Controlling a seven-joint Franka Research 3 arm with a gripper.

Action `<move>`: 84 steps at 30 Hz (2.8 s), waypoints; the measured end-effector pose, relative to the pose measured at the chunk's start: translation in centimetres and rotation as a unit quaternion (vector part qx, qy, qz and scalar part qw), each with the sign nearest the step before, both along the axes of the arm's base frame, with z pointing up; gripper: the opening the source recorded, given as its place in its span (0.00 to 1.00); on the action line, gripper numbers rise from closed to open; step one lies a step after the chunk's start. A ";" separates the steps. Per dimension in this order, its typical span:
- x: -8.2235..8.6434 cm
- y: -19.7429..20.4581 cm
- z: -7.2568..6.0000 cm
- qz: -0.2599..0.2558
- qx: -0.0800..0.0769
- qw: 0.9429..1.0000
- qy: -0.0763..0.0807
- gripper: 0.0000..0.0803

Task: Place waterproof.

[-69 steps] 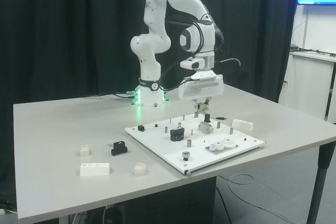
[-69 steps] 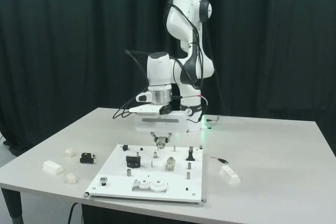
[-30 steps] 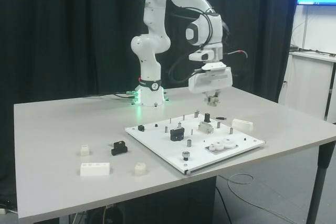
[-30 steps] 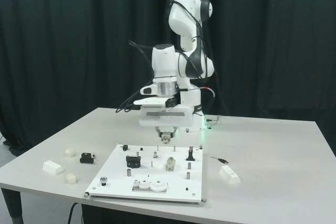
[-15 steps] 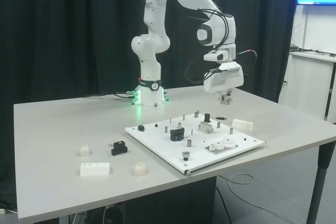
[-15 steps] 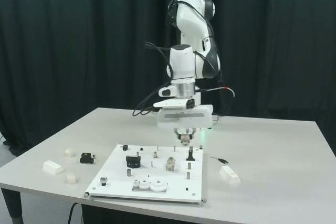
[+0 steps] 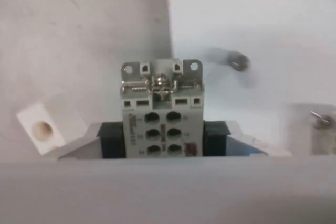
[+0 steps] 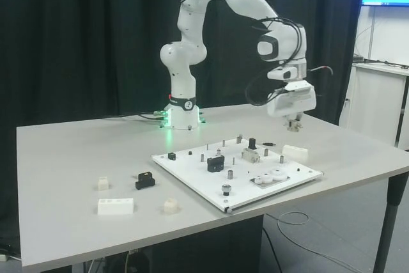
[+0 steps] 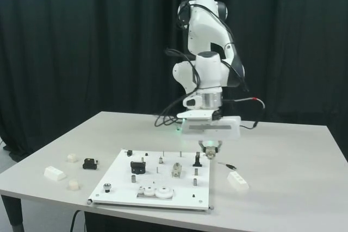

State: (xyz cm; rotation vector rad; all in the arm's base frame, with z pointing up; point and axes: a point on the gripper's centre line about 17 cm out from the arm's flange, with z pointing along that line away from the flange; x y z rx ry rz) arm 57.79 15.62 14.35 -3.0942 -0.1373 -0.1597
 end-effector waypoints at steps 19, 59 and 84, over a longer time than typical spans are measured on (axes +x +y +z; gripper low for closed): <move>2.2 5.0 -5.4 0.020 -0.015 1.000 0.016 0.39; 4.1 10.0 -10.9 0.017 -0.021 0.999 0.025 0.42; 4.5 10.3 -8.3 0.012 -0.026 0.998 0.048 1.00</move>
